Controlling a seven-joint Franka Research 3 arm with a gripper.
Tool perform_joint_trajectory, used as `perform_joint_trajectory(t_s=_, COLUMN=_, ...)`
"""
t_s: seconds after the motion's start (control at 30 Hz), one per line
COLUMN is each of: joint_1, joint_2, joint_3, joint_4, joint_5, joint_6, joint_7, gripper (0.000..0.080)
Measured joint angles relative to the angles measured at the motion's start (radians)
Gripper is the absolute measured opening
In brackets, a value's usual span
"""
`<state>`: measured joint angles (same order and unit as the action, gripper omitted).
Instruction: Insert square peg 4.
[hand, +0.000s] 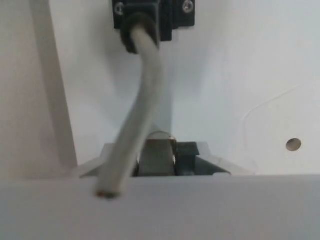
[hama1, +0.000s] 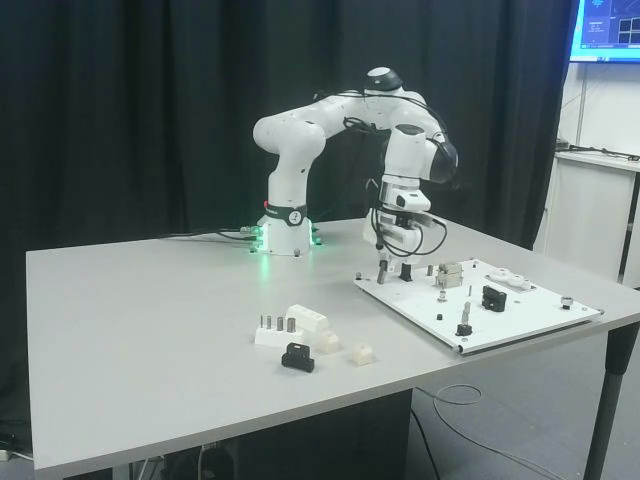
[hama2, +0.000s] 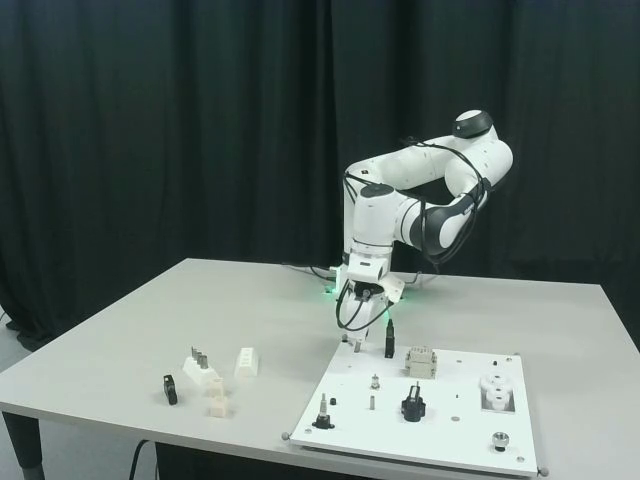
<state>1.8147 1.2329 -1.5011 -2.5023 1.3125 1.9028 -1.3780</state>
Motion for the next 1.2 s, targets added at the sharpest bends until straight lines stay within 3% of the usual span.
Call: perform_joint_trajectory(t_s=1.2, joint_1=-0.004, joint_2=0.0, joint_3=0.014, joint_4=-0.005, joint_5=-0.002, joint_6=0.026, joint_7=0.004, gripper=0.0154)
